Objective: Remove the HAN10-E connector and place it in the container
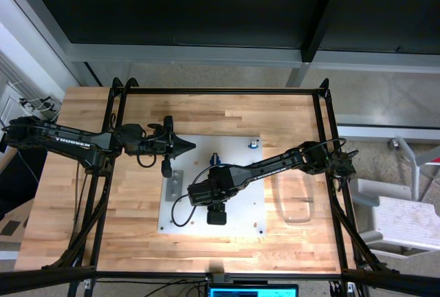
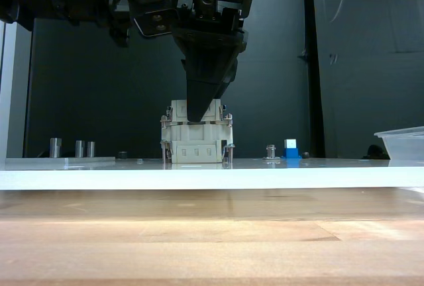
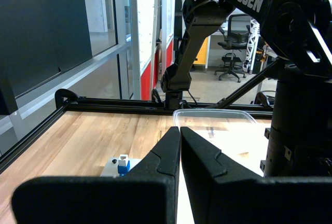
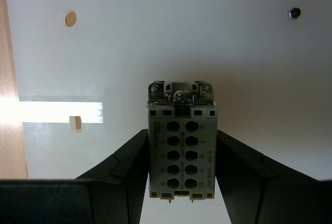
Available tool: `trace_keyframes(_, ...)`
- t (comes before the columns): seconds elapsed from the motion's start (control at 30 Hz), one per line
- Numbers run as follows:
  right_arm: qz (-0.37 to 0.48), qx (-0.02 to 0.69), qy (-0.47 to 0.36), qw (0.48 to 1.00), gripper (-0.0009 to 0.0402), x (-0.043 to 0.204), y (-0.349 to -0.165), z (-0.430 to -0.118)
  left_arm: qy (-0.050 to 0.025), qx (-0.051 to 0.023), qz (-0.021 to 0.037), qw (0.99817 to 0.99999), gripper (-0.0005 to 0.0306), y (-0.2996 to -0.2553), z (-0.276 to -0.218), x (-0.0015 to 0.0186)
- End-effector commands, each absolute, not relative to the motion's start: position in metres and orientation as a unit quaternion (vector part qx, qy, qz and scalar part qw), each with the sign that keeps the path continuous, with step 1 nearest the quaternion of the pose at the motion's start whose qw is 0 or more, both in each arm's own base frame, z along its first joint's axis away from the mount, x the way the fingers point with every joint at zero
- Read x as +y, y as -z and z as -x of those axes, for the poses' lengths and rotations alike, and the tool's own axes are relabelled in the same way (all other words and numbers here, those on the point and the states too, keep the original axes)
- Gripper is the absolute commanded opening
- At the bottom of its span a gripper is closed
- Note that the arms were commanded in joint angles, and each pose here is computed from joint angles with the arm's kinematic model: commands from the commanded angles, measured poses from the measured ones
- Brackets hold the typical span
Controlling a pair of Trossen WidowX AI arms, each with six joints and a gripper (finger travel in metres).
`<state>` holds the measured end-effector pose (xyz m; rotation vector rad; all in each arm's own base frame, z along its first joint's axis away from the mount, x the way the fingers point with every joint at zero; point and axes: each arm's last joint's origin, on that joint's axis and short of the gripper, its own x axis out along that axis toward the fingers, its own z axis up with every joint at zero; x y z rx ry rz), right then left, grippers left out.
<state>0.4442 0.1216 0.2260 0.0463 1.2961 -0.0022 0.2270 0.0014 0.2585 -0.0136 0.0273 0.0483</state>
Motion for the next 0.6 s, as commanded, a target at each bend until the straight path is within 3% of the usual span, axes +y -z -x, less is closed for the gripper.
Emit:
trace_keyframes(0.03, -0.016, 0.601, -0.004, 0.799, 0.0047, 0.122, -0.230, -0.444, -0.0241, 0.0138, 0.0066, 0.99959, 0.0000, -0.2585, -0.2271, 0.0014)
trace_keyframes(0.6, -0.019, 0.582, -0.005, 0.813, 0.0053, 0.118, -0.259, -0.433, -0.0243, 0.0138, 0.0066, 0.99959, 0.0000, -0.2585, -0.2271, 0.0014)
